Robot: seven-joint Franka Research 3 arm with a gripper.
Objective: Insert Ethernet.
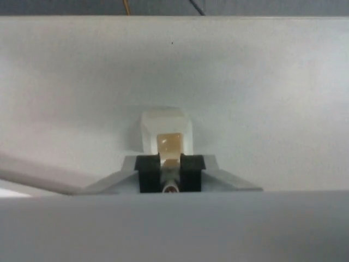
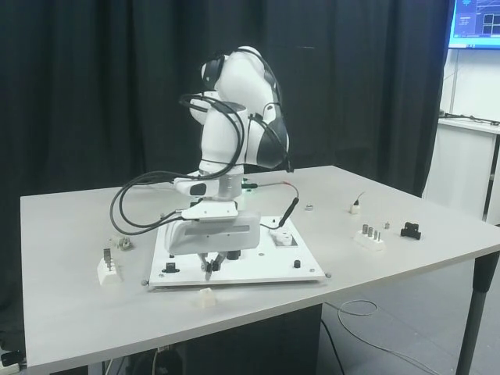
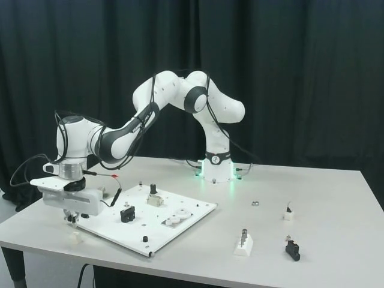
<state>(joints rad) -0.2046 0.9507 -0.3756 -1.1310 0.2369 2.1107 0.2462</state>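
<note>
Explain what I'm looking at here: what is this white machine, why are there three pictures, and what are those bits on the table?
The white machine is a robot arm with seven joints, bolted to a grey table. Two pictures come from cameras standing in the room, each at a different side. The third comes from a camera on the arm's wrist, looking down past its gripper, a two-fingered clamp. There the black fingertips are closed on a small cable plug, just above a white socket block. The gripper hangs low over the edge of a white board that carries small fittings. Loose on the table lie a white block with pins and a black part.
</note>
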